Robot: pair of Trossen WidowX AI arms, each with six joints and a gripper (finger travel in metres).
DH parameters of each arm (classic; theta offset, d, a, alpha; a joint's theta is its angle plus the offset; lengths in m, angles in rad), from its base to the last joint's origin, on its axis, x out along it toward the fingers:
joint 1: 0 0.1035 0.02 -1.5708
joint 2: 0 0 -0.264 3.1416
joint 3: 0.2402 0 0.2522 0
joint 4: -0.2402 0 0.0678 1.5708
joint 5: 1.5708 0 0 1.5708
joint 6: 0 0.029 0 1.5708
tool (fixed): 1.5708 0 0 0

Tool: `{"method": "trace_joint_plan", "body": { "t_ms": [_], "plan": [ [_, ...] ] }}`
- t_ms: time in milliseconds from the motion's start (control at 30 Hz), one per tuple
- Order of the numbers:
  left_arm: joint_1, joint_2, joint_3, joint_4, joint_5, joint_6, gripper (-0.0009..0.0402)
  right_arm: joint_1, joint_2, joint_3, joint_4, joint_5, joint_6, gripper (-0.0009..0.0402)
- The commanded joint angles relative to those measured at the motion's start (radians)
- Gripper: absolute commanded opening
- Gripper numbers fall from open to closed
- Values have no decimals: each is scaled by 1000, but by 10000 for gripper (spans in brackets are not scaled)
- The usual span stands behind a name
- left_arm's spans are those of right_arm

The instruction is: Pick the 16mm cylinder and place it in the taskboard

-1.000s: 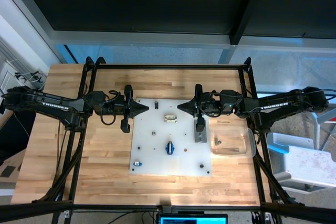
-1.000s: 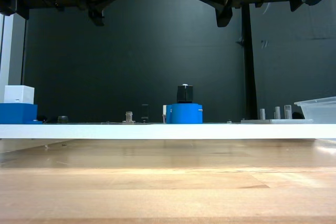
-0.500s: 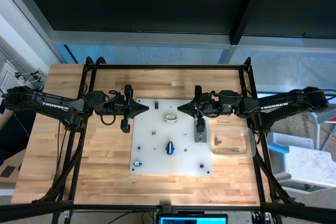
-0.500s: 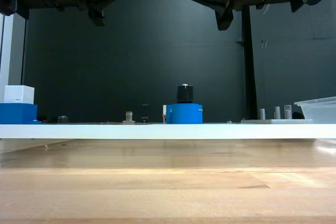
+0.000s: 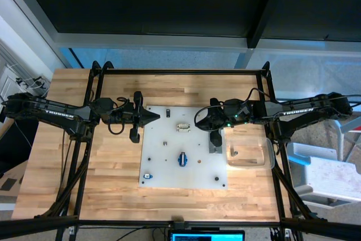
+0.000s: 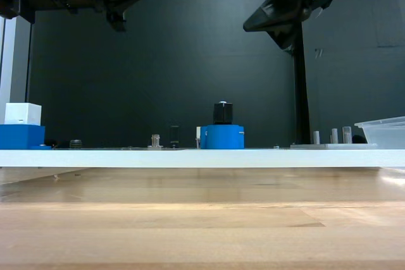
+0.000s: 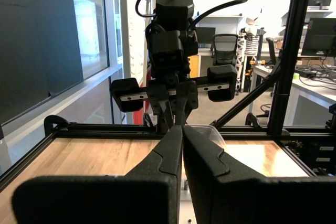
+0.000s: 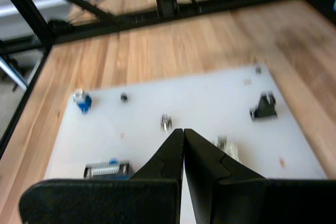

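Fingers shut and empty on both: left gripper (image 5: 158, 115) hangs parked left of centre, clear of the work; right gripper (image 5: 197, 120) tilts down over the taskboard (image 5: 163, 162). I judge the 16mm cylinder (image 5: 234, 152) lies in the tray (image 5: 273, 156), centre-right.

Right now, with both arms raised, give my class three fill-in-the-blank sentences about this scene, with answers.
1. The fingers of the left gripper and the right gripper are ___.
2. The ___ gripper tilts down toward the board; the other is level.
3. The tray lies beside the board's ___ edge.
Answers: shut; right; right.
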Motion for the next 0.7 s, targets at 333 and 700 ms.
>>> {"method": "trace_joint_plan", "body": {
  "t_ms": [333, 700],
  "plan": [
    [0, 0, 0, 0, 0, 0, 0, 68, 0, 113, -405, -1, 63, 0],
    [0, 0, 0, 0, 0, 0, 0, 126, 0, 163, -676, 2, 137, 0]
  ]
}}
